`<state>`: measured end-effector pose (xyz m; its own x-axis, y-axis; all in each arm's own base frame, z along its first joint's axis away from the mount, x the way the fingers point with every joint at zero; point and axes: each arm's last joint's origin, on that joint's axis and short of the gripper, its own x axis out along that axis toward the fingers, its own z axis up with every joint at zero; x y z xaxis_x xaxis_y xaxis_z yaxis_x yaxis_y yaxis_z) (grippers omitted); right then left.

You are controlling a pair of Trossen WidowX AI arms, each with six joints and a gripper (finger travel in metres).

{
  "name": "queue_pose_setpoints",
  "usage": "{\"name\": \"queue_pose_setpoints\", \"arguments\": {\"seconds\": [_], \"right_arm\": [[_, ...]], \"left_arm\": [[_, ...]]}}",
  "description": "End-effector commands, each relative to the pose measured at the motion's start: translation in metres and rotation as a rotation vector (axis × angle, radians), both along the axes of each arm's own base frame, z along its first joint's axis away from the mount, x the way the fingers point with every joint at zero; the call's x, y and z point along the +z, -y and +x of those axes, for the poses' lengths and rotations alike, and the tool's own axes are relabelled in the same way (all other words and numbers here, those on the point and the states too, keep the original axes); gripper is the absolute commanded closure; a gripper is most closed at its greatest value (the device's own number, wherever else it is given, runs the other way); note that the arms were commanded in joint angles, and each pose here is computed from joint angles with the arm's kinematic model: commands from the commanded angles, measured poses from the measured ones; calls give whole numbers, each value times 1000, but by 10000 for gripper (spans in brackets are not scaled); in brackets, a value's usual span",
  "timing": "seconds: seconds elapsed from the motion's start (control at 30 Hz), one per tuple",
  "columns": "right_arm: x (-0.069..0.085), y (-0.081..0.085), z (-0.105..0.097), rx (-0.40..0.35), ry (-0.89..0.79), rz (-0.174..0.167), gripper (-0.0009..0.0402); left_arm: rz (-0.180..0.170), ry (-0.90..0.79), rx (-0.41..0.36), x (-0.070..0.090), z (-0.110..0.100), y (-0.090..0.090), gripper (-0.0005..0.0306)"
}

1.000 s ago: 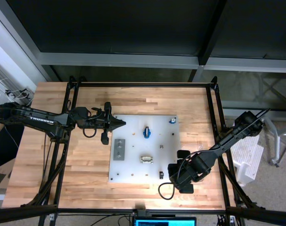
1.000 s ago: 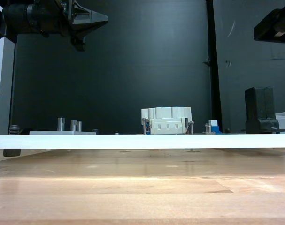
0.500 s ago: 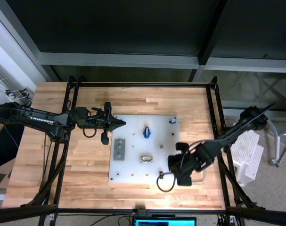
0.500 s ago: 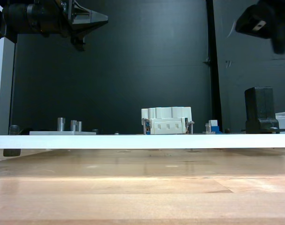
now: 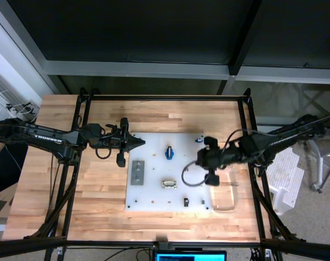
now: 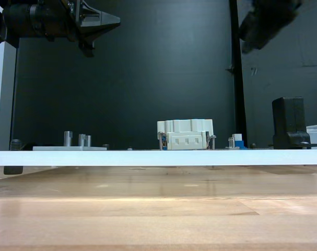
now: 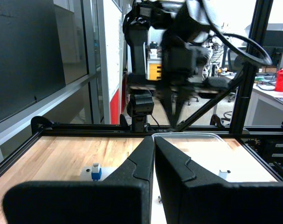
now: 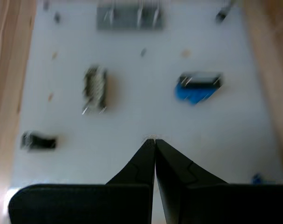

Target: Pick the 16mm bar and install on taskboard

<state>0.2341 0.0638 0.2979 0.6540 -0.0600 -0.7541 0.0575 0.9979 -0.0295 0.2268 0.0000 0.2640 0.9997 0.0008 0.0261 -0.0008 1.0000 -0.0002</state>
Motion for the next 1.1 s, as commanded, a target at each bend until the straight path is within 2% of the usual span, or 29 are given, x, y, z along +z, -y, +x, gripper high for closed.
{"name": "queue_pose_setpoints", "arguments": {"seconds": [0.03, 0.13, 0.23, 0.37, 0.43, 0.53, 0.8, 1.1], "right_arm": [[5, 14, -1, 21, 82, -18, 393], [10, 26, 0, 49, 168, -22, 393], [13, 39, -1, 53, 270, 1, 393], [16, 55, -3, 52, 374, -11, 393], [16, 60, -4, 62, 426, -7, 393], [16, 64, -6, 67, 500, 3, 393], [10, 68, -12, 58, 682, -14, 393], [-7, 68, -17, 61, 808, -26, 393]], "left_arm": [[0, 0, 0, 0, 0, 0, 300], [0, 0, 0, 0, 0, 0, 300], [0, 0, 0, 0, 0, 0, 300], [0, 0, 0, 0, 0, 0, 300], [0, 0, 0, 0, 0, 0, 300], [0, 0, 0, 0, 0, 0, 300], [0, 0, 0, 0, 0, 0, 300], [0, 0, 0, 0, 0, 0, 300]]}}
